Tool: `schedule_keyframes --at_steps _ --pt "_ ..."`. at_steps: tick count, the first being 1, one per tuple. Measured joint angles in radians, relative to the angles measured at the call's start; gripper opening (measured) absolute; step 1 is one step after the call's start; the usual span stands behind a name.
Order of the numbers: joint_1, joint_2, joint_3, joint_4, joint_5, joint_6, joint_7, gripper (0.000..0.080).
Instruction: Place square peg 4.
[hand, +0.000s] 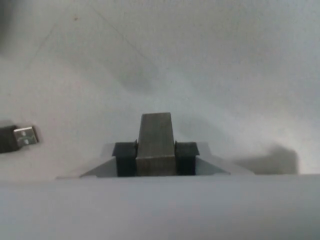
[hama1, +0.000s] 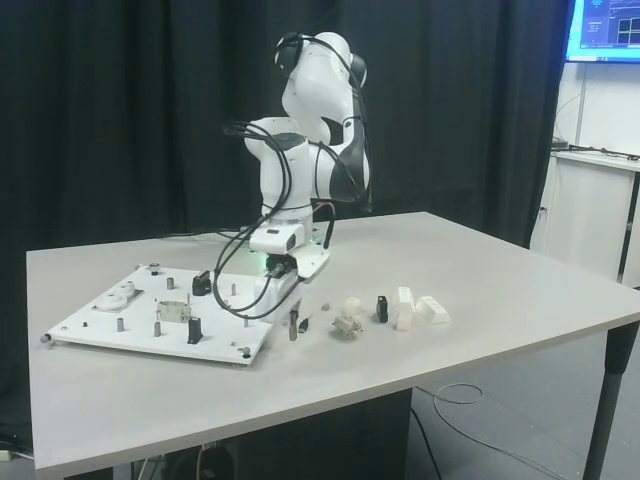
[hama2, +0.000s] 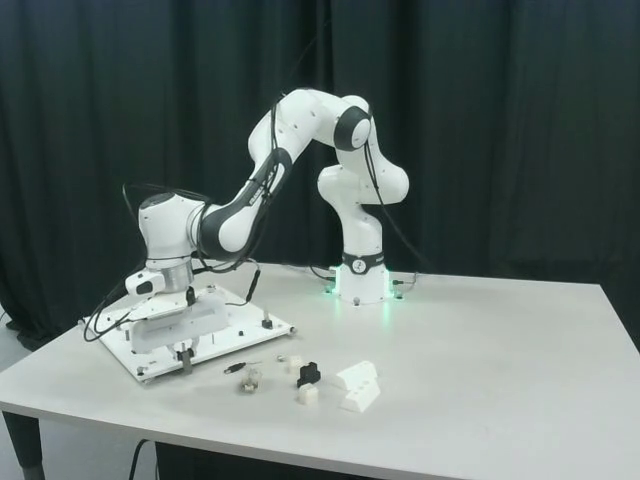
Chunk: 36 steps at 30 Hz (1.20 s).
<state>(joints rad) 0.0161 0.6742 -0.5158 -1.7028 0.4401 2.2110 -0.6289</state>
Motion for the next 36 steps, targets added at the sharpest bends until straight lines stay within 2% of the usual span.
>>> schedule_keyframes --at_steps 12,28,35,36 --pt "0.016 0.013 0.000 -0.007 0.000 0.012 0.044 0.0155" --pt "0.040 0.014 0.000 -0.070 0.000 0.102 0.068 0.0155" --pt "0.046 0.012 0.000 -0.078 -0.002 0.116 0.071 0.0155" --pt "0.047 0.010 0.000 -0.078 -0.004 0.116 0.072 0.0352"
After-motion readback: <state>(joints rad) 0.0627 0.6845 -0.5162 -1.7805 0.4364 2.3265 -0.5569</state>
